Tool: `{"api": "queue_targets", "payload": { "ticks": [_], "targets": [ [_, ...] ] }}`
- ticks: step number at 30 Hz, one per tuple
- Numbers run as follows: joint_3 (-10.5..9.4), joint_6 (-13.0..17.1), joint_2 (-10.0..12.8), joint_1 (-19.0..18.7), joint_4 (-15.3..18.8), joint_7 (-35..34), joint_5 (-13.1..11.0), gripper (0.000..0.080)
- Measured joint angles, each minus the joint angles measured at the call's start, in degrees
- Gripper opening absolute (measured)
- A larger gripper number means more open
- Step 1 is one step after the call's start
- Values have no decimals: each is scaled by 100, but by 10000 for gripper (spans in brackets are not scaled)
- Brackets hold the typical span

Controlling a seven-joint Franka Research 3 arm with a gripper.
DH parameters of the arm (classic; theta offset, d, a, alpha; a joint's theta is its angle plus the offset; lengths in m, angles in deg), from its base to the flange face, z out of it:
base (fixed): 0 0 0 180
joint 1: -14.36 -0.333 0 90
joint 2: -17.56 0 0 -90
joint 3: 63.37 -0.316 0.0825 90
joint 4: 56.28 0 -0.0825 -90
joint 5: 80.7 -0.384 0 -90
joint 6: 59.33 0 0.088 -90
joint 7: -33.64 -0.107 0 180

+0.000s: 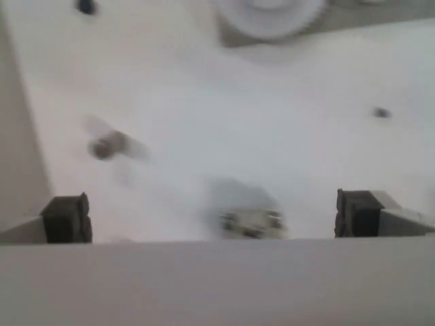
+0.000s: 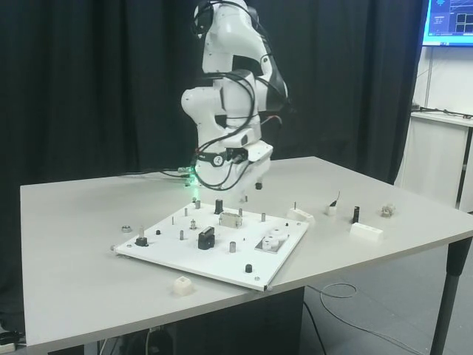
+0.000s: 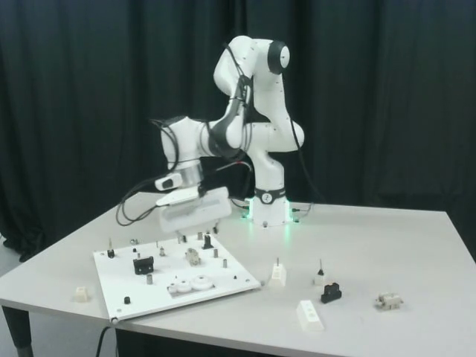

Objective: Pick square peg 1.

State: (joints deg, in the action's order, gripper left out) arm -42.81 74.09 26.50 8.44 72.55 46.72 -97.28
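Two black fingertips of the white arm's gripper (image 1: pixel 211 217) stand wide apart in the wrist view, with nothing held between them. Between and below them, on the flat white assembly board (image 1: pixel 272 136), lies a small blocky grey metal piece, the square peg (image 1: pixel 251 222), blurred but plainly apart from both fingertips.

From the first room view, going left to right: a small white cube (image 2: pixel 182 285) sits on the grey table (image 2: pixel 66 229) just beside the board's near edge; a black block (image 2: pixel 205 238) stands on the board; the square peg (image 2: pixel 231 219) sits near the board's middle, below the hovering gripper (image 2: pixel 250 185); a pair of white gears (image 2: pixel 273 239) lies toward the board's right side; a long white block (image 2: pixel 366 230) rests on the table well apart from the board.

In the second room view the gripper (image 3: pixel 197 234) hangs above the board's far part, with the peg (image 3: pixel 193 256) just under it.
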Motion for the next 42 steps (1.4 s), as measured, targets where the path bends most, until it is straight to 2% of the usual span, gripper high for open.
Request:
{"api": "queue_targets", "payload": {
  "ticks": [7, 15, 21, 26, 42],
  "targets": [
    [-4, 91, -224, -481, 359, -959, 179, 800],
    [-10, 403, -371, -1061, 744, -2259, 385, 800],
    [-14, 626, -382, -1435, 925, -3316, 617, 800],
    [-17, 690, -381, -1691, 1023, -3919, 788, 800],
    [-93, 877, -263, -2314, 1269, -5427, 819, 800]
  ]
}}
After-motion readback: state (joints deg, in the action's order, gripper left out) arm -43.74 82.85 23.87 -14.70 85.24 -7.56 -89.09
